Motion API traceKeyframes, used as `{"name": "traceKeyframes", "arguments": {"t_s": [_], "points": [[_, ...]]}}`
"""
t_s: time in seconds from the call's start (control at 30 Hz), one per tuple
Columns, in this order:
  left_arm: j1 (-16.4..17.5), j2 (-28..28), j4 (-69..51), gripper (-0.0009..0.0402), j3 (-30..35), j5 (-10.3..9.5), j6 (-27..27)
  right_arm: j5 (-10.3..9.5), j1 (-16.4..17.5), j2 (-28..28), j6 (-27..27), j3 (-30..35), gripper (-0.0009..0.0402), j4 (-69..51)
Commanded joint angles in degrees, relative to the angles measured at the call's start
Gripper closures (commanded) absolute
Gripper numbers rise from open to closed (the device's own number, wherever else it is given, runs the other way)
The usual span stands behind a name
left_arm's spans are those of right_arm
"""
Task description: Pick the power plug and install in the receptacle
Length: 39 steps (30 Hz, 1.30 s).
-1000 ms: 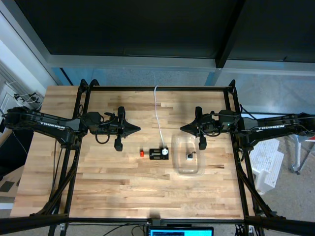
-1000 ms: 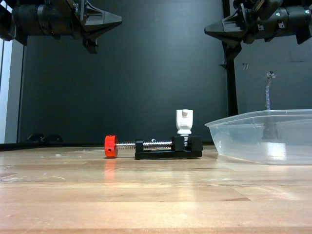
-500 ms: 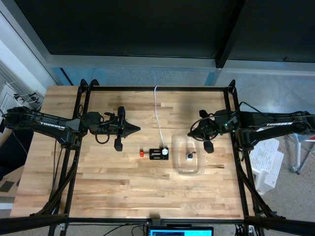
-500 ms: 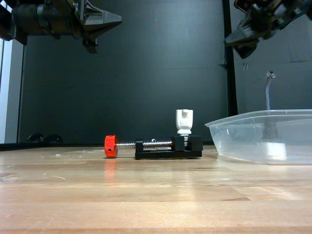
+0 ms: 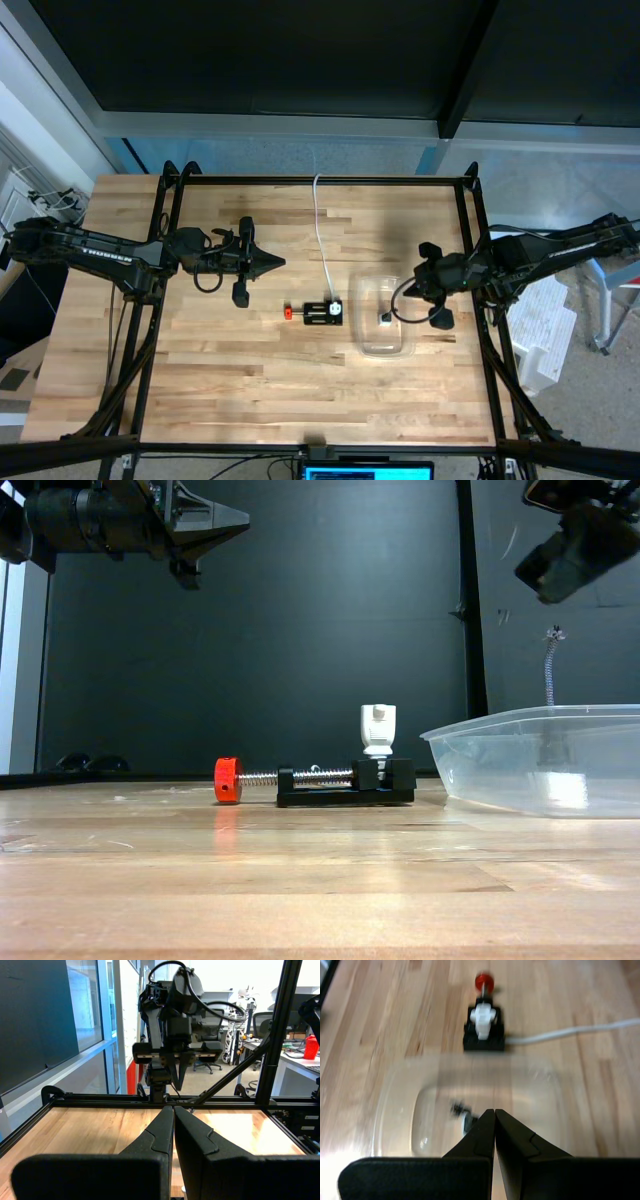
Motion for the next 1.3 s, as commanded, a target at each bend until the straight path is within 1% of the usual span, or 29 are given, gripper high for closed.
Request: {"name": "traceKeyframes", "arguments": {"t_s": [0.03, 0.17, 0.23, 0.43, 0.57, 0.73, 0.93, 1.13, 1.3], "points": [[0.0, 0.0, 0.0, 0.0393, 0.0, 0.00, 0.0, 1.60, 2.0, 0.0, 3.1, 0.0, 0.0390, -2.5], [0.0, 0.0, 0.0, 0.0393, 0.0, 0.00, 0.0, 2.25, 2.5, 0.0, 5.7, -0.4, 0.0361, -3.7], [0.0, 0.0, 0.0, 0.0393, 0.0, 0.00, 0.0, 2.69, 2.6, 0.1, 6.5, -1.0, 0.0337, -3.7], [0.0, 0.0, 0.0, 0.0393, 0.0, 0.00, 0.0, 2.69, 2.8, 3.1, 9.3, -2.2, 0.0259, -2.1], [0.0, 0.0, 0.0, 0.0393, 0.0, 0.00, 0.0, 2.69, 2.8, 5.1, 9.1, -2.4, 0.0216, -0.9], [0.0, 0.0, 0.0, 0.0393, 0.0, 0.00, 0.0, 2.62, 2.9, 8.6, 9.1, -2.4, 0.0178, -0.7], [0.0, 0.0, 0.0, 0.0393, 0.0, 0.00, 0.0, 2.62, 3.3, 11.6, 8.8, -3.4, 0.0152, 3.4], [0.0, 0.0, 0.0, 0.0393, 0.0, 0.00, 0.0, 2.14, 3.5, 14.6, 8.9, -4.5, 0.0148, 6.3], [0.0, 0.0, 0.0, 0.0393, 0.0, 0.00, 0.0, 2.19, 3.7, 17.0, 9.1, -4.7, 0.0149, 8.7]]}}
